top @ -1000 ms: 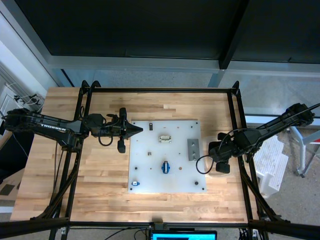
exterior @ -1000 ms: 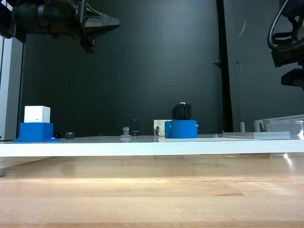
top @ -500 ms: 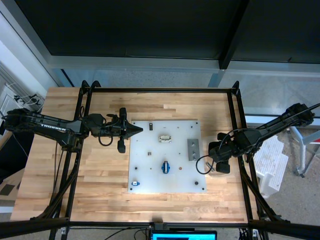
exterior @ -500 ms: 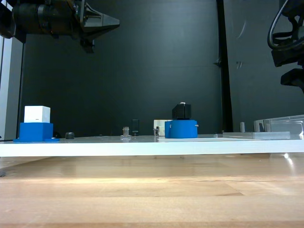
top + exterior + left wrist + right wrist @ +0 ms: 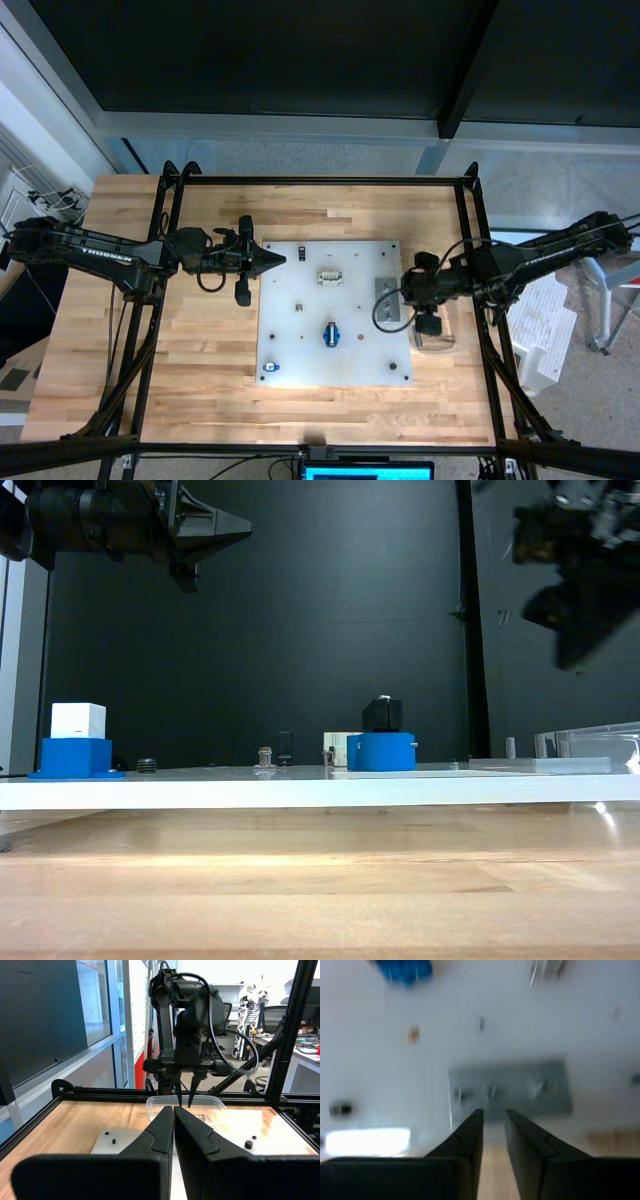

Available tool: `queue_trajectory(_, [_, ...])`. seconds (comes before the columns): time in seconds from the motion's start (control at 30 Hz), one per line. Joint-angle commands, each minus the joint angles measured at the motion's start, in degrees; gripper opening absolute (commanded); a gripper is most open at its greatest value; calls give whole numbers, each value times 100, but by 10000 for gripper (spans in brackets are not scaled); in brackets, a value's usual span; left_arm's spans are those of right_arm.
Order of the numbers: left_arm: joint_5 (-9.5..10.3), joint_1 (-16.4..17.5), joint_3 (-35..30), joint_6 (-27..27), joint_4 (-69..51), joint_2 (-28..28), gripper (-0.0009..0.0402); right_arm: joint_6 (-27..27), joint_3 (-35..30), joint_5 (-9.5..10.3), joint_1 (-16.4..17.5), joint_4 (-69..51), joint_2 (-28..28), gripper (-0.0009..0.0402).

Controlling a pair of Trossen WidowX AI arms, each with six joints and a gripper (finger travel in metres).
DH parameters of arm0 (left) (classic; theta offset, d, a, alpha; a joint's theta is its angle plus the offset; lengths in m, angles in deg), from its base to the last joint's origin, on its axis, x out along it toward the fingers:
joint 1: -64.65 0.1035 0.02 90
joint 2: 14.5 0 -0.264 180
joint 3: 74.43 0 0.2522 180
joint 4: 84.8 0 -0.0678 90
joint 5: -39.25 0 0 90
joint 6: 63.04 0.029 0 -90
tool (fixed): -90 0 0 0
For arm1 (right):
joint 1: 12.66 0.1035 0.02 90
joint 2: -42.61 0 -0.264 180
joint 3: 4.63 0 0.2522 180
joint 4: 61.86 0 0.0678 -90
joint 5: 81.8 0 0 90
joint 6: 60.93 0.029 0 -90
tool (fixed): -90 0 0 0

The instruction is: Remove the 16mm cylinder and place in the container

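At the left edge of the bench (image 5: pixel 200 400) the left claw (image 5: pixel 272 258) hangs parked well above the surface, its fingers pressed together on nothing, pointing toward the white task board (image 5: pixel 300 345) but taking no part. On the right side of that board lies the grey rectangular block (image 5: pixel 515 1072), with a few blurred stubs standing in it. The 16mm cylinder (image 5: pixel 540 1087) I take to be the broadest of these, though the blur makes that uncertain; it sits in the block, not yet lifted out. The right claw (image 5: pixel 494 1111) hovers over the block's outer edge, clearly above it in the low view, its fingers a narrow gap apart and empty. Just beyond, on the bench beside the board's right edge, sits the container (image 5: pixel 447 345), a clear tub. The step in hand looks like the approach for the grasp, with neither removal nor placing done. The next move probably calls for setting the right claw squarely over the cylinder, spreading the fingers enough to straddle it, descending without striking the neighbouring stubs, gripping, then pulling straight up before carrying it the short way to the tub.
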Motion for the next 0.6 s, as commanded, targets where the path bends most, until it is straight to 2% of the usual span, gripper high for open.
queue_trajectory(0.03, [0, 0, 0, 2, 0, -2, 0, -452, -11, 7, -271, 660, -4, 6])
queue_trajectory(0.07, [0, 2, 0, 2, 0, -2, 0, -601, -11, 7, -341, 863, -4, -5])
queue_trajectory(0.2, [0, 0, 0, 2, 0, -2, 0, -994, -11, 39, -581, 1805, -4, 1])
queue_trajectory(0.27, [0, 2, 0, 2, 0, -2, 0, -1187, -9, 181, -715, 2256, -4, 0])
queue_trajectory(0.33, [0, 0, 0, 2, 0, -2, 0, -1287, 9, 232, -852, 2695, -4, -1])
queue_trajectory(0.4, [0, 2, 0, 2, 0, -2, 0, -1379, 44, 396, -1012, 3128, -4, 0])
queue_trajectory(0.53, [0, 2, 0, 2, 0, -2, 0, -1419, 199, 968, -1307, 4100, -20, 0])
queue_trajectory(0.6, [0, 0, 0, 2, 0, -2, 0, -1453, 269, 1064, -1416, 4527, -68, 0])
